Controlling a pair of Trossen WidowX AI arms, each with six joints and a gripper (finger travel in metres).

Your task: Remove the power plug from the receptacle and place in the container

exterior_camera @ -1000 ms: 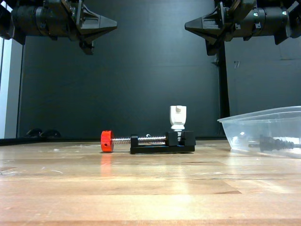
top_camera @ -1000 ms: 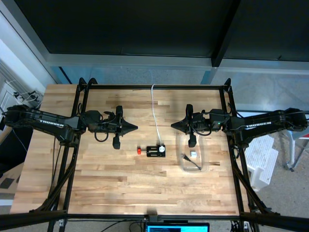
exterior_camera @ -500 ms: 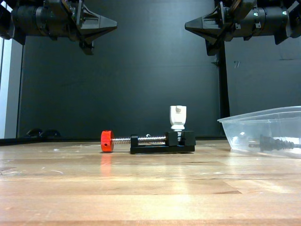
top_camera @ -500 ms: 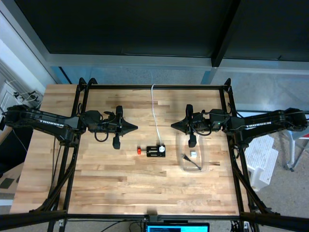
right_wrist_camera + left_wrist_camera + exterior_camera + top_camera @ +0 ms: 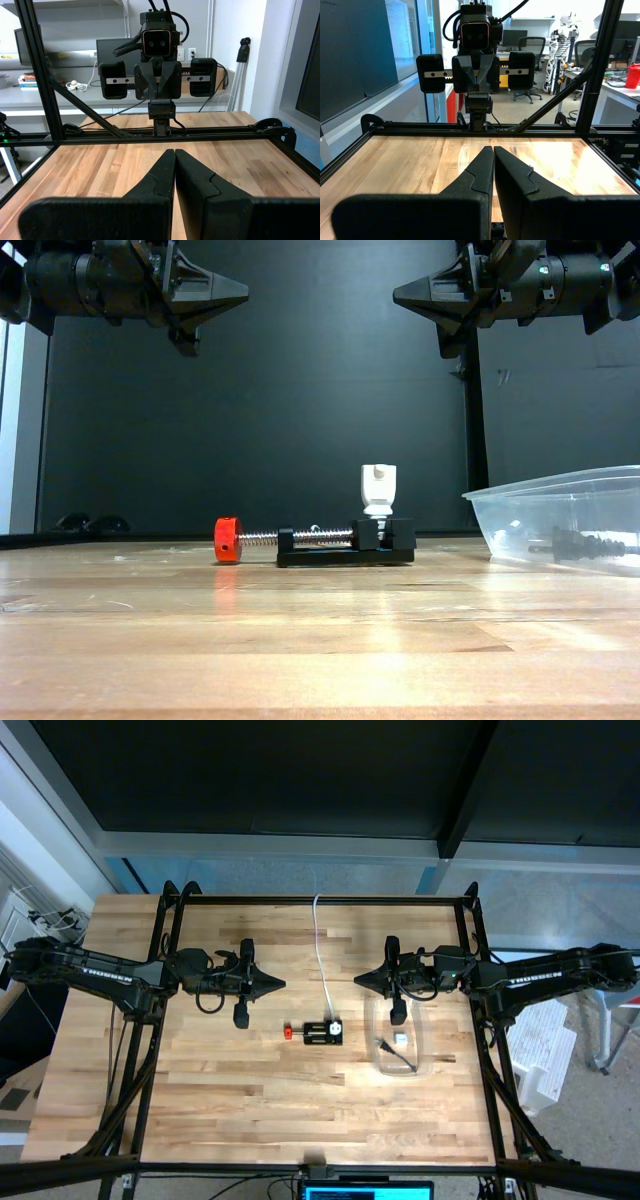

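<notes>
Black power plug [image 5: 394,1054] lies inside the container [image 5: 423,1045], right of the receptacle [image 5: 335,1029]. Left gripper [image 5: 281,985] and right gripper [image 5: 358,980] hover high above the surface [image 5: 250,1100], fingers [image 5: 477,172] clenched empty. Likely finished: keep both clear.

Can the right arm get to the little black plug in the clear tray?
Probably yes. The tray is open on top, nothing covers the plug, and the right gripper hangs shut high up nearby. The left gripper hangs shut farther left.
</notes>
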